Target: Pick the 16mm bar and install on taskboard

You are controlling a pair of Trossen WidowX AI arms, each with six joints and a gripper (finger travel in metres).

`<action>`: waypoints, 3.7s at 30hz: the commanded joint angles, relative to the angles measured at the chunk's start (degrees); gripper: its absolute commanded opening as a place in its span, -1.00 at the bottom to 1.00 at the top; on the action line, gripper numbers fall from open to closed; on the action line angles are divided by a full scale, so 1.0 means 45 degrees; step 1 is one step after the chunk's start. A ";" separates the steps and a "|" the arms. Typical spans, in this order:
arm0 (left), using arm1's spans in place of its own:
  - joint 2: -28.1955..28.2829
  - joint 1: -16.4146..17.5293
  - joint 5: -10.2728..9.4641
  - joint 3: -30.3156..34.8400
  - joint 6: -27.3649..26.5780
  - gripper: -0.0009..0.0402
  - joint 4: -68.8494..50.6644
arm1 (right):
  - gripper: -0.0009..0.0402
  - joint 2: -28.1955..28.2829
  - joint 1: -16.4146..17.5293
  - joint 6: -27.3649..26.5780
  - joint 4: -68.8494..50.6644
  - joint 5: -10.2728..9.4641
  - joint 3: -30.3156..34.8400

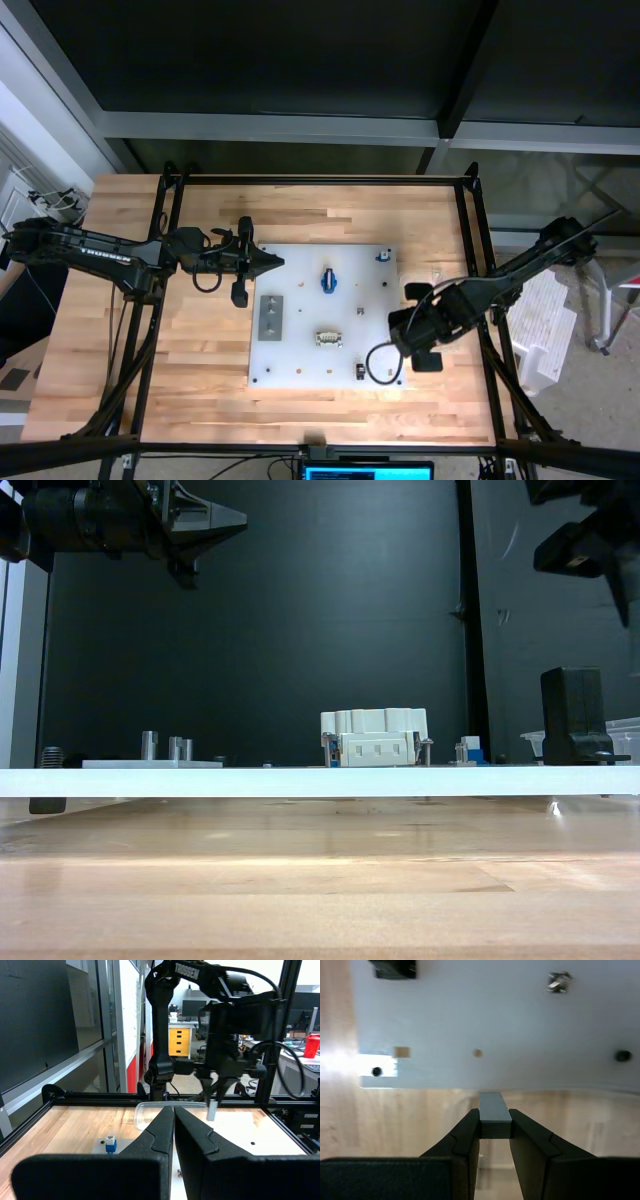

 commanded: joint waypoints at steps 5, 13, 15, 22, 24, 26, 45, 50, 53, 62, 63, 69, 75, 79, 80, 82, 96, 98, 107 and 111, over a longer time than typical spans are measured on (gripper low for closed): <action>0.0005 0.0000 0.0005 0.0005 0.0005 -0.96 0.0005 | -0.94 0.1117 0.0612 0.0461 0.0155 0.0019 0.0704; 0.0005 0.0000 0.0005 0.0005 0.0005 -0.96 0.0005 | -0.94 0.1967 0.1044 0.1219 0.0743 -0.0282 0.1025; 0.0000 0.0000 0.0005 0.0005 0.0005 -0.96 0.0010 | -0.94 0.2123 0.1107 0.1292 0.0840 -0.0282 0.1103; 0.0000 0.0000 0.0005 0.0005 0.0005 -0.96 0.0010 | -0.94 0.2739 0.1331 0.1603 0.0928 -0.0282 0.1540; 0.0005 0.0000 0.0005 0.0005 0.0005 -0.96 0.0005 | -0.94 0.2890 0.1370 0.1608 0.0991 -0.0277 0.1617; 0.0005 0.0005 0.0005 0.0005 0.0005 -0.96 0.0005 | -0.94 0.2973 0.1404 0.1715 0.1025 -0.0277 0.1681; 0.0005 0.0000 0.0005 0.0005 0.0005 -0.96 0.0005 | -0.94 0.3614 0.1826 0.1996 0.1549 -0.0034 0.1729; 0.0000 0.0005 0.0005 0.0005 0.0005 -0.96 0.0005 | -0.94 0.3614 0.1909 0.2030 0.1549 0.0068 0.1729; 0.0005 0.0000 0.0005 0.0005 0.0005 -0.96 0.0005 | -0.94 0.3614 0.1928 0.2030 0.1545 0.0160 0.1729; 0.0000 0.0005 0.0005 0.0005 0.0005 -0.96 0.0005 | -0.94 0.3619 0.1987 0.2123 0.1549 0.0160 0.1729; 0.0005 0.0000 0.0005 0.0005 0.0005 -0.96 0.0005 | -0.94 0.3725 0.1991 0.2123 0.1554 0.0160 0.1734; 0.0005 0.0005 0.0005 0.0005 0.0005 -0.96 0.0005 | -0.94 0.3759 0.2021 0.2161 0.1554 0.0160 0.1739; 0.0005 0.0000 0.0005 0.0005 0.0005 -0.96 0.0005 | -0.94 0.3808 0.2030 0.2205 0.1579 0.0160 0.1705; 0.0005 0.0000 0.0005 0.0005 0.0005 -0.96 0.0005 | -0.94 0.3949 0.2040 0.2200 0.1627 0.0160 0.1705; 0.0000 0.0000 0.0005 0.0005 0.0005 -0.96 0.0005 | -0.94 0.3968 0.2045 0.2195 0.1661 0.0160 0.1705; 0.0000 0.0005 0.0005 0.0005 0.0005 -0.96 0.0005 | -0.94 0.3968 0.2045 0.2171 0.1724 0.0160 0.1705; 0.0005 0.0000 0.0005 0.0005 0.0005 -0.96 0.0005 | -0.94 0.3968 0.2040 0.2171 0.1894 0.0165 0.1554; 0.0000 0.0000 0.0005 0.0005 0.0005 -0.96 0.0005 | -0.94 0.3968 0.2045 0.2181 0.1923 0.0165 0.1515; 0.0005 0.0005 0.0005 0.0005 0.0005 -0.96 0.0005 | -0.94 0.3968 0.2040 0.2176 0.2093 0.0170 0.1428; 0.0005 0.0005 0.0005 0.0005 0.0005 -0.96 0.0005 | -0.94 0.3968 0.2040 0.2176 0.2234 0.0165 0.1331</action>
